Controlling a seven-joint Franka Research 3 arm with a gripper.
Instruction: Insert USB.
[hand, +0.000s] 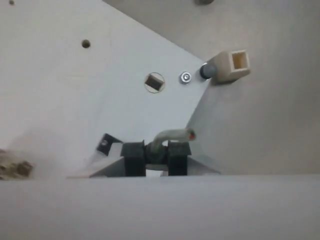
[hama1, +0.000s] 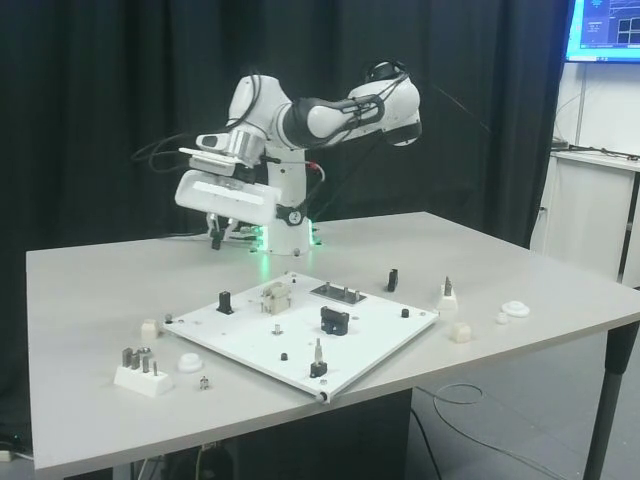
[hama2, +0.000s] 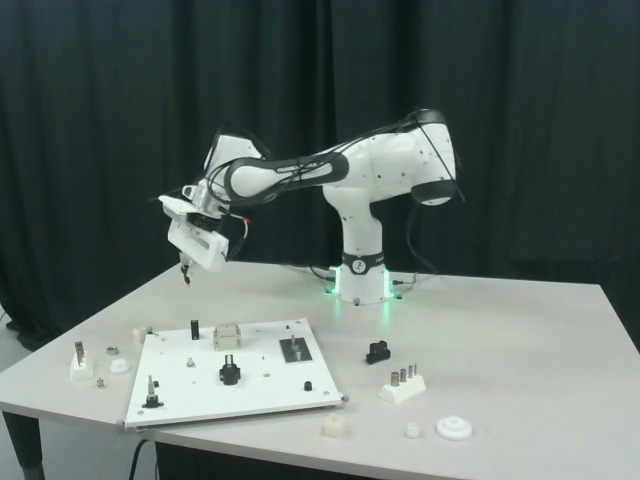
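At the near edge of the grey table (hama1: 90, 290) stands a small white block (hama1: 140, 378) with several metal pins (hama1: 133, 358) upright in its top. Just behind it lies a flat white board (hama1: 300, 335), set at an angle to the table's edge and carrying black and metal fixtures. Small white parts are scattered on the table beside it.

Farther back, the gripper (hama1: 215, 240) hangs well above the table near the board's far corner, touching nothing below it. In the wrist view the two black fingers (hand: 132, 159) stand close together, clamped on a dark body between them that seems to be the USB plug (hand: 156, 154), though the hold is partly hidden. A short grey cable stub (hand: 172, 135) curls out of it. Below it show the board's corner and a hollow square block (hand: 232, 65) on the table just beside it.

Behind, the white arm (hama1: 330, 112) rises from a base ringed by green light (hama1: 262, 245). A black curtain (hama1: 100, 100) closes the room, with a lit screen (hama1: 605, 30) at its side.
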